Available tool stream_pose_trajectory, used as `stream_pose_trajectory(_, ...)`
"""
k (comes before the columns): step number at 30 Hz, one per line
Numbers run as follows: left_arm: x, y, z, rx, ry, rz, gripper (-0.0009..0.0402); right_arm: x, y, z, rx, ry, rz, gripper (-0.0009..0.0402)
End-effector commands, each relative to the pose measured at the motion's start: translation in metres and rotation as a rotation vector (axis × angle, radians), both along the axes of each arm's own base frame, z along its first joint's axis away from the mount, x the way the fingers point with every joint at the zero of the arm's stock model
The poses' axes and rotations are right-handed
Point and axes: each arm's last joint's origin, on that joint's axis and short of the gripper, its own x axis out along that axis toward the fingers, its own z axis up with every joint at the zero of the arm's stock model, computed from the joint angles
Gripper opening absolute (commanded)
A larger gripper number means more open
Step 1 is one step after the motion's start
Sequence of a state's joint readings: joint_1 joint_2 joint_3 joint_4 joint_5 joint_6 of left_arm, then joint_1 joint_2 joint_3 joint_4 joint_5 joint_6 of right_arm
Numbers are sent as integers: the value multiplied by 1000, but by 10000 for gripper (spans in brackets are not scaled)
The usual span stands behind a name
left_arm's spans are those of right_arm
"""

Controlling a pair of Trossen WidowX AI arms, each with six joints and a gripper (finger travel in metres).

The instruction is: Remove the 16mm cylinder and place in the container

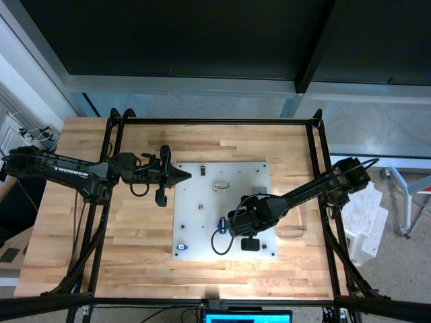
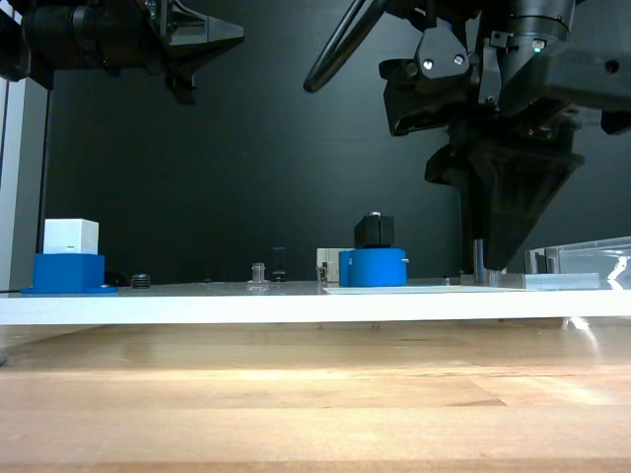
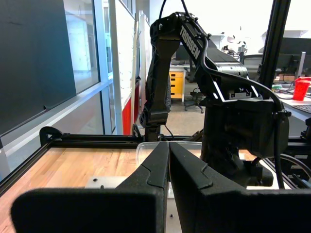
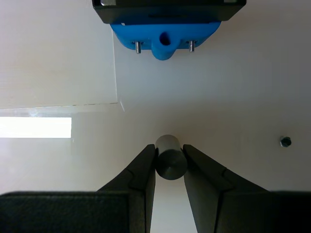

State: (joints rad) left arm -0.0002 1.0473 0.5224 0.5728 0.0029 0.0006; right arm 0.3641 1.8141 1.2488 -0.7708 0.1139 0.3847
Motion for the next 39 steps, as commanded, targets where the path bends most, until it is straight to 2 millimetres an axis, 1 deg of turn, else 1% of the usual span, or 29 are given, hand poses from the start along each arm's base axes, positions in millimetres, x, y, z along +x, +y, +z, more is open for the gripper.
stream_pose_trajectory(1,0,0,0,0,0,0,0,-1,0,5,5,-15,-1,7)
stream_pose_trajectory(10,0,0,0,0,-1,0,0,-8,-3,19,11,-29,-6,7)
stream_pose_trajectory(18,0,0,0,0,-1,0,0,-16,-6,37,19,-60,-31,7)
stream_pose_trajectory(33,0,0,0,0,-1,0,0,-33,-11,60,28,-80,-52,7)
stream_pose_trajectory(39,0,0,0,0,-1,0,0,-38,-11,65,29,-82,-47,7)
